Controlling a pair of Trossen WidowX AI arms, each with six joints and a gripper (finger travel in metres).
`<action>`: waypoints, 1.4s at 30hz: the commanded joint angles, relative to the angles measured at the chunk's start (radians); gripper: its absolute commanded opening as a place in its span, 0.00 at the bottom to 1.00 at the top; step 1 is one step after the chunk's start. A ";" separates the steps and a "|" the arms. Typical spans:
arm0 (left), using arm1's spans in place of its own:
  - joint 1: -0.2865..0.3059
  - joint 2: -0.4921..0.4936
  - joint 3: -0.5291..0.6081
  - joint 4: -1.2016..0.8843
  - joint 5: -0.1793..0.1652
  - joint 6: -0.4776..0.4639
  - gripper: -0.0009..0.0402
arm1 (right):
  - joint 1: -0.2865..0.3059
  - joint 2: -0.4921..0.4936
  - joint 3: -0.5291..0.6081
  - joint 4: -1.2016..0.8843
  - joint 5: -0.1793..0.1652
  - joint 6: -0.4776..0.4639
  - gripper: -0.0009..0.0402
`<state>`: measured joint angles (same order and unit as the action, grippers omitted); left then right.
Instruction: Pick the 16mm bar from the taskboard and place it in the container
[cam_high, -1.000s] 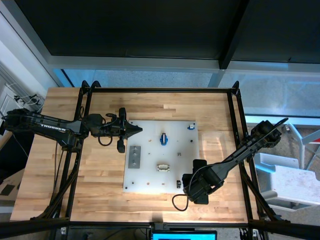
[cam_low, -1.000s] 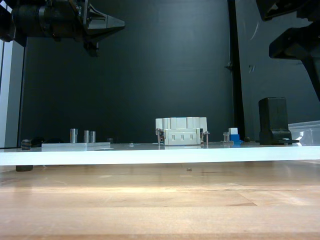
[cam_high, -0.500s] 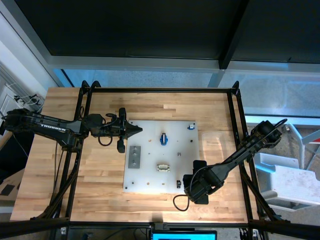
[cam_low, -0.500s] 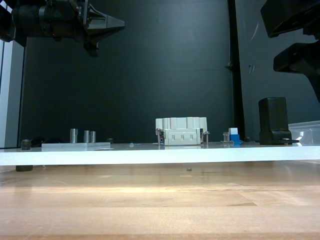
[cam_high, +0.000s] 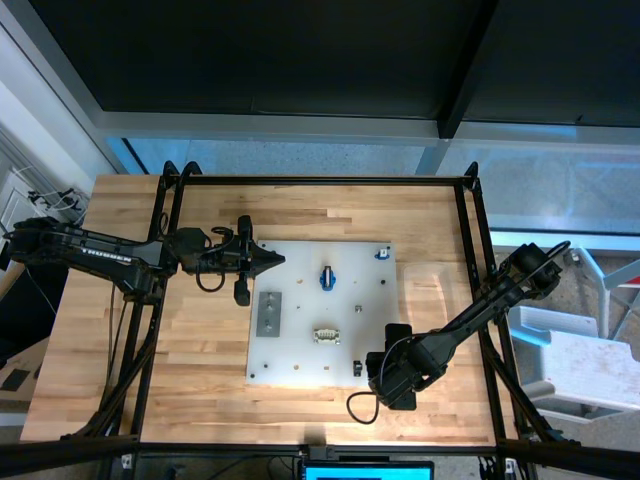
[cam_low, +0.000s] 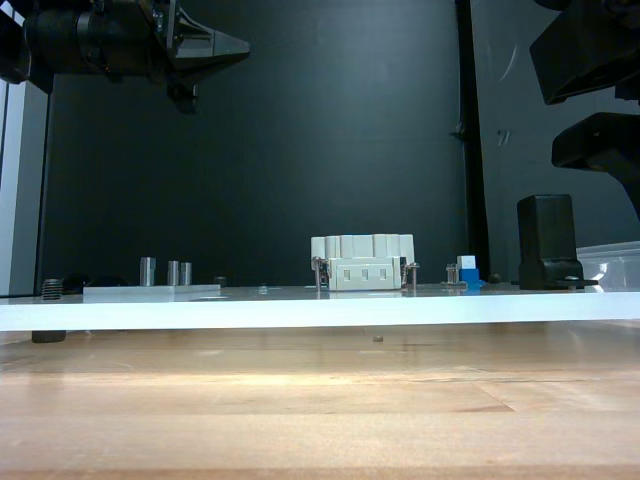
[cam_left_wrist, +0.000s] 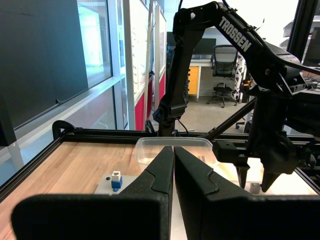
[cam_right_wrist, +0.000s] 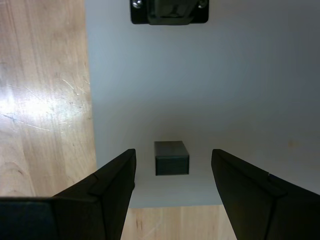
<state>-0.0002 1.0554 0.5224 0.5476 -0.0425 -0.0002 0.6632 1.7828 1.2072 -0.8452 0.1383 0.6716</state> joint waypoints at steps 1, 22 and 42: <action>0.000 0.000 0.000 0.000 0.000 0.000 0.02 | 0.001 0.002 0.001 0.000 0.000 0.001 0.50; 0.000 0.000 0.000 0.000 0.000 0.000 0.02 | 0.002 -0.001 0.002 0.014 0.000 0.001 0.16; 0.000 0.000 0.000 0.000 0.000 0.000 0.02 | 0.003 -0.056 0.002 0.000 0.000 0.001 0.04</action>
<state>-0.0002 1.0554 0.5224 0.5480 -0.0425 -0.0006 0.6666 1.7370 1.2079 -0.8379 0.1383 0.6720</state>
